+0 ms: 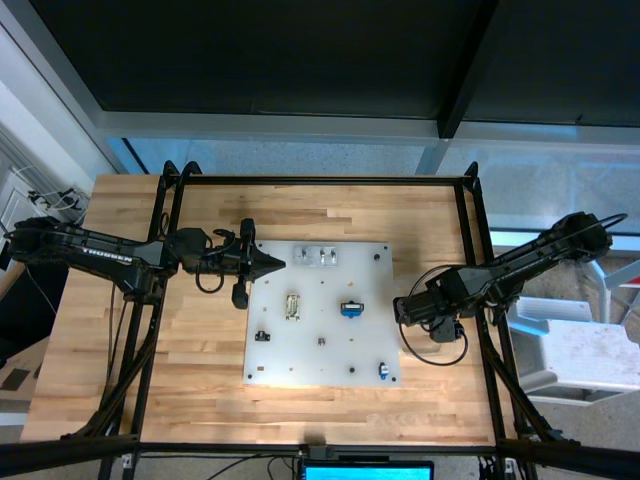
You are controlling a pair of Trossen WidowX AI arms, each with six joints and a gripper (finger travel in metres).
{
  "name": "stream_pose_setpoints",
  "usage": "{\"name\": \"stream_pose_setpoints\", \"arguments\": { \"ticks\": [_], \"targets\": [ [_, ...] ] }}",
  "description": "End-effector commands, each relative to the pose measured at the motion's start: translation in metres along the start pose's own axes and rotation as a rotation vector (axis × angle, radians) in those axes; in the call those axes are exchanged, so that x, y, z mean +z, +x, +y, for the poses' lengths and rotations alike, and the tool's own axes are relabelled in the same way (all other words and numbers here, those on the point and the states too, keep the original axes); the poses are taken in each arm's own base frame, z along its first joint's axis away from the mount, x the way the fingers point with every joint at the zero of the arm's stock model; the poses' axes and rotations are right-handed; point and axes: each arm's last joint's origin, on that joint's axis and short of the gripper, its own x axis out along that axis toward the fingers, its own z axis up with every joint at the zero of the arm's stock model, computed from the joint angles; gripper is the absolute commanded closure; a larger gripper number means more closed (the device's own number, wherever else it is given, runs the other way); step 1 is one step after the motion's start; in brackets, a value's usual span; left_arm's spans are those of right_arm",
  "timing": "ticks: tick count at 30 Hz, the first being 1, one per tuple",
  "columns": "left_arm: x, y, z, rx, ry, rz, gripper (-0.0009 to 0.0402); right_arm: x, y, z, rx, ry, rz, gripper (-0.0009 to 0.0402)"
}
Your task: Pick the M12 fastener and fasten on the M12 threads
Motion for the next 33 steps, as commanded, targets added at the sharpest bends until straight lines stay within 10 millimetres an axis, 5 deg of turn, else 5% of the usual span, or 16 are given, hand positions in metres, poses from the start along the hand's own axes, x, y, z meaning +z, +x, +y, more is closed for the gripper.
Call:
{"name": "stream_pose_setpoints", "arguments": {
  "ticks": [1, 33],
  "targets": [
    [0.0, 0.0, 0.0, 0.0, 0.0, -0.001, 0.0393, 0.0, 0.005, 0.001, 0.021, 0.001, 0.006, 0.0175],
    [0.0, 0.0, 0.0, 0.0, 0.0, -0.001, 0.0393, 0.003, 0.038, -0.001, 0.0, 0.009, -0.01, 0.0185]
  ]
}}
